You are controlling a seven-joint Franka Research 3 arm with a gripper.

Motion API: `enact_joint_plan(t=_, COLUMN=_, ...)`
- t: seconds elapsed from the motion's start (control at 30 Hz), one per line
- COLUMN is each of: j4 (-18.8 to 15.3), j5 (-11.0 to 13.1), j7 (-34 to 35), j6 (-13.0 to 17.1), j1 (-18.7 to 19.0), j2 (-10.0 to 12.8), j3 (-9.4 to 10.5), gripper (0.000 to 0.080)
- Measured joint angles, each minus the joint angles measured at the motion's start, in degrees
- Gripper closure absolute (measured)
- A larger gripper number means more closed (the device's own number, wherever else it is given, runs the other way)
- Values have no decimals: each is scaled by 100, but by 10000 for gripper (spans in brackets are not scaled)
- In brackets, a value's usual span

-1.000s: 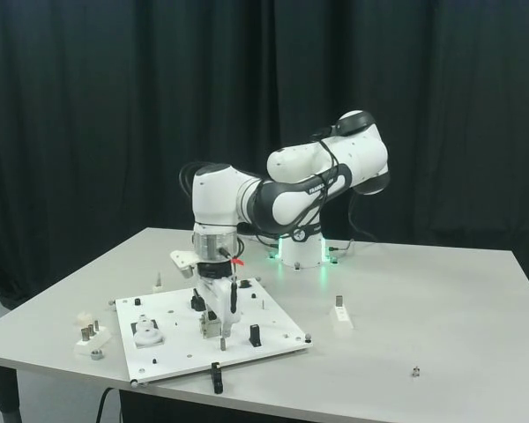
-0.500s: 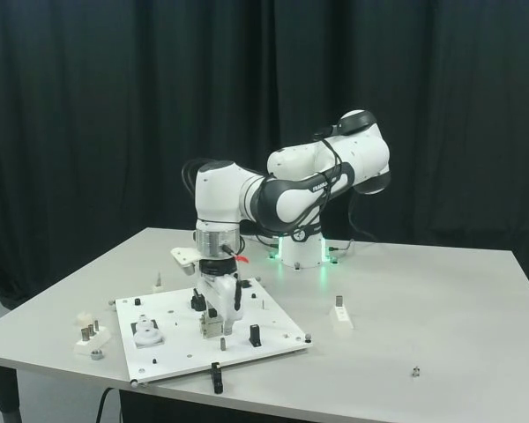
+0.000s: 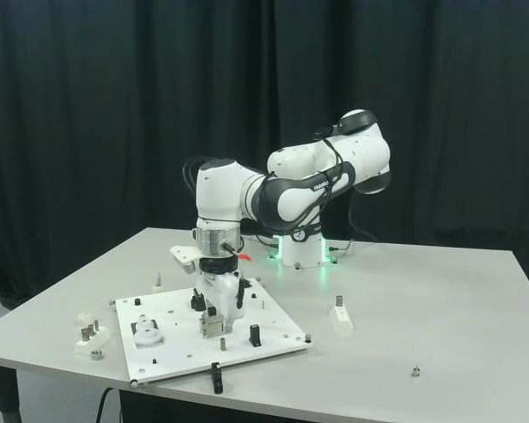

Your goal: Pick square peg 4.

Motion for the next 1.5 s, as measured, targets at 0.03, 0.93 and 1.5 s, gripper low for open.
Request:
enact_joint_plan(t=0.03, j4=0, j5=-5, j7=-1, j6=0, j1=3, j2=0, j3=-4, gripper=3)
enact_joint_plan(t=0.93, j4=4, j5=-355, j7=-1175, j6=-431, j1=302, j2=-46, j3=-217, gripper=3)
enact_joint_plan(t=1.5, j4=-93, j5=-730, j7=-2936, j6=-1226, j1=847, j2=-90, j3=-469, gripper=3)
